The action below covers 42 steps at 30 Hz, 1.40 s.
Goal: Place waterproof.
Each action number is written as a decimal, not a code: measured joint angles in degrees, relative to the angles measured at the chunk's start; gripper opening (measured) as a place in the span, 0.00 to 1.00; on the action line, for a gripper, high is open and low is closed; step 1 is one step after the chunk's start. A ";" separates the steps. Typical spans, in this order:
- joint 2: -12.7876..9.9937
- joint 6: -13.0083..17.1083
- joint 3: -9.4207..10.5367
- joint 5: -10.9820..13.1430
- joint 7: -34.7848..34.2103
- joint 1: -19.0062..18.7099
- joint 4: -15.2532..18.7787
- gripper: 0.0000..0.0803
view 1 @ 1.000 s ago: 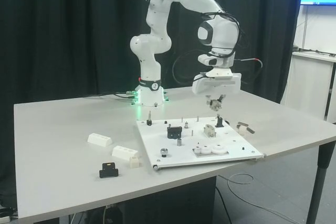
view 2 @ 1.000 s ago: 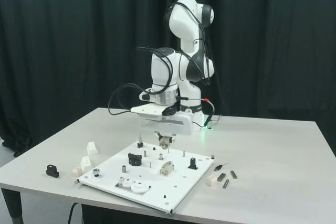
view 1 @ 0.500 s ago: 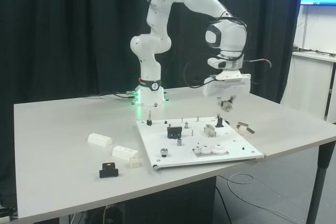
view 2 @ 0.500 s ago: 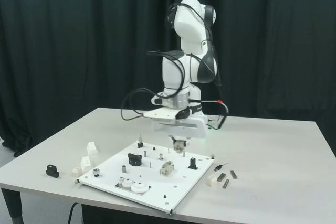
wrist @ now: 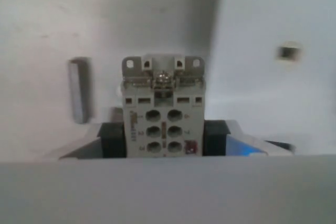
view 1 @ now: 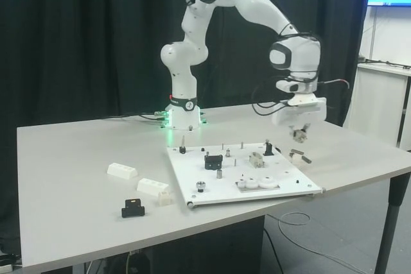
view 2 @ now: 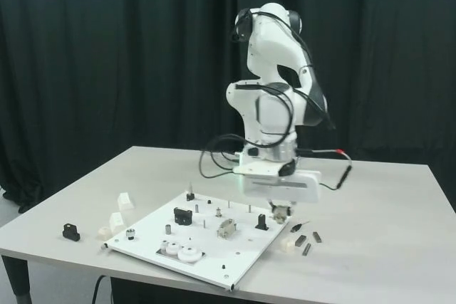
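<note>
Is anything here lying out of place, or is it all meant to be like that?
A few small parts lie loose on the grey table rather than on the white board: two white blocks and a black piece beside it. Nothing looks spilled or broken. The end effector holds a connector.

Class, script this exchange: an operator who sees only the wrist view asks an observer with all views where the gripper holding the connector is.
Operator: Am I over the board?
Observer: No. The gripper with the connector hangs past the white board, over the grey table.
Operator: What lies below?
Observer: Small loose parts beside the board's edge.
Operator: Anything elsewhere?
Observer: White blocks and a black piece lie on the board's other side.
</note>
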<state>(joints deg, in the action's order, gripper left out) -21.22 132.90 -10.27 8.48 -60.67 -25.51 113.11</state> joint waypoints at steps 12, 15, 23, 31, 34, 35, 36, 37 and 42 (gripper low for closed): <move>-4.07 5.01 0.11 0.00 -5.04 -5.72 -0.76 0.38; -5.03 5.38 0.12 0.00 -5.91 -6.75 -1.20 0.38; -7.31 7.46 0.17 0.03 -8.09 -8.85 -1.82 0.38; -9.57 8.43 0.33 0.09 -8.38 -9.93 -2.80 0.38; -10.27 8.46 0.50 0.15 -8.39 -10.00 -3.27 0.38; -10.47 8.46 0.54 0.15 -8.39 -10.00 -3.44 0.38; -10.70 8.46 0.59 0.15 -8.39 -10.00 -3.64 0.38; -10.90 8.46 0.63 0.15 -8.39 -10.00 -3.81 0.38; -11.54 8.44 0.73 0.19 -8.41 -10.00 -4.36 0.38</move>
<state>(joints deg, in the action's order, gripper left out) -32.77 141.34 -9.53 8.66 -69.09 -35.51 108.75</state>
